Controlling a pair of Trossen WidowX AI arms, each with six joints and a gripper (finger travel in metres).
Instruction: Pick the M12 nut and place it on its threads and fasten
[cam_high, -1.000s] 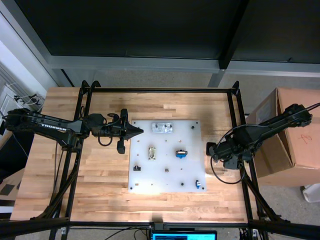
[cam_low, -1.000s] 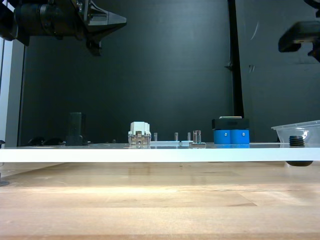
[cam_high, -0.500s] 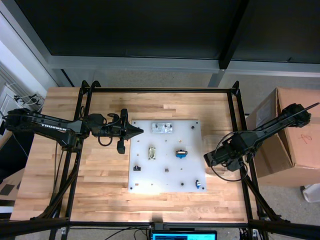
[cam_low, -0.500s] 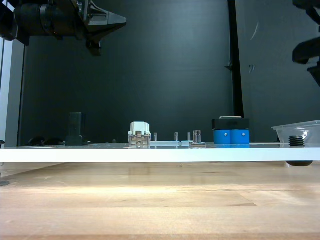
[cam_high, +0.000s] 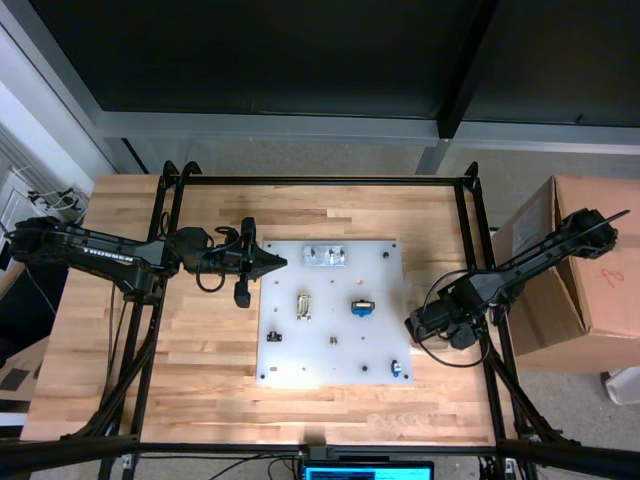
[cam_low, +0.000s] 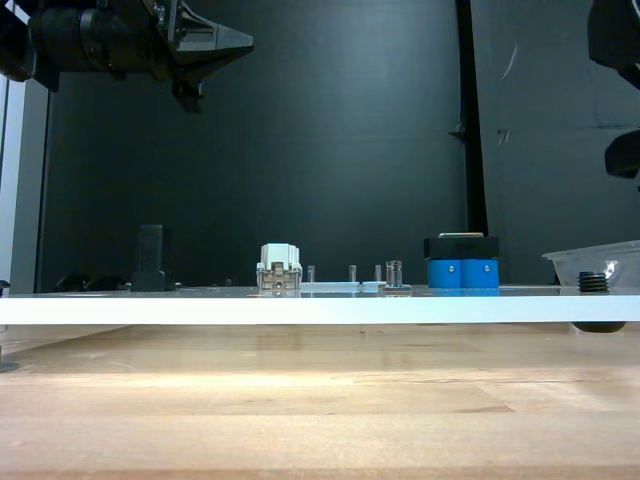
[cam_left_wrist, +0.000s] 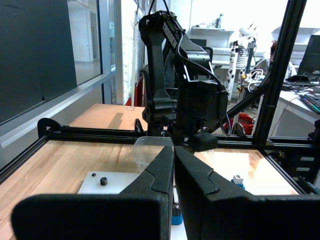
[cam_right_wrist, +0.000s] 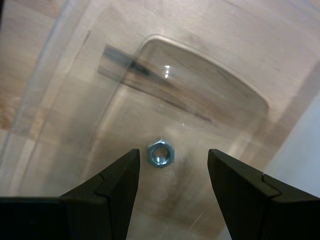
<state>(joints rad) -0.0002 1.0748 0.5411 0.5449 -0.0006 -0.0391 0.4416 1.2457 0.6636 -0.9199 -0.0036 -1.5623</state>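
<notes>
White TROSSEN lettering runs along the left arm (cam_high: 100, 255). Its left gripper (cam_left_wrist: 173, 150) hangs high with fingers pinched together, just off the white board's (cam_high: 290, 350) far left edge. There's a butcher-block table (cam_high: 200, 400) and a cardboard box (cam_high: 560, 300) at the right. The right gripper (cam_right_wrist: 172, 154) is spread wide above the clear tray (cam_right_wrist: 215, 85), where the M12 nut (cam_right_wrist: 160, 154) lies flat and free, away from the walls. The black stud (cam_low: 594, 283) shows bare ribs.

We take this for a robotics lab — a black frame (cam_high: 320, 181) rings a wooden table (cam_high: 200, 400) carrying a white board (cam_high: 285, 365), and beyond stand desks (cam_left_wrist: 292, 97) crowded with cables and monitors, beside glass walls (cam_left_wrist: 87, 45).
</notes>
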